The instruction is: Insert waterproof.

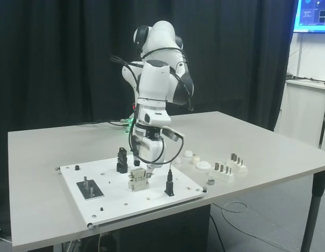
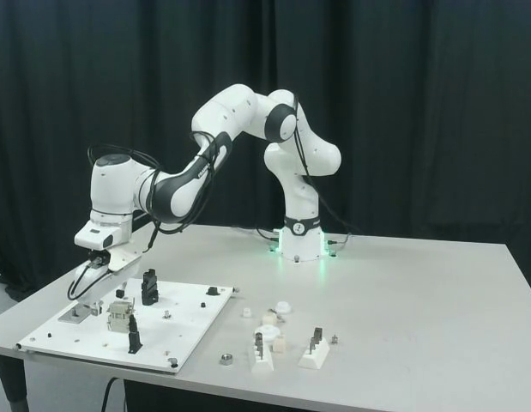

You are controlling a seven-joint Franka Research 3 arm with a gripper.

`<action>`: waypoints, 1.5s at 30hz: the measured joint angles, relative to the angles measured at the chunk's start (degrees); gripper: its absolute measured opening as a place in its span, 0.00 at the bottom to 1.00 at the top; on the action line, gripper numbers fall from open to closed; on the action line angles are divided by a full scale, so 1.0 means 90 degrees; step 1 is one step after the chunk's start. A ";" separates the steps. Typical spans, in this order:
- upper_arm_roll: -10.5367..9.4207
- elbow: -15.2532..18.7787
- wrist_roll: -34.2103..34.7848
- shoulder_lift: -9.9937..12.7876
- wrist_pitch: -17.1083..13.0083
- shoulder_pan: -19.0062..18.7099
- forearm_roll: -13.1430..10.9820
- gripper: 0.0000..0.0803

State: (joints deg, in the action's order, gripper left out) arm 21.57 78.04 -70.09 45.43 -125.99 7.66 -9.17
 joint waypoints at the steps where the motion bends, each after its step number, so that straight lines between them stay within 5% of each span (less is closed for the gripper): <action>1: 0.0000 0.0000 0.0000 0.0009 -0.0005 0.0001 0.0000 1.00; 45: -0.0068 -0.0047 0.0161 0.0091 -0.0196 0.0003 -0.0047 1.00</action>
State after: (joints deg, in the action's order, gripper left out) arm 20.97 77.61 -68.64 46.25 -127.75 7.69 -9.59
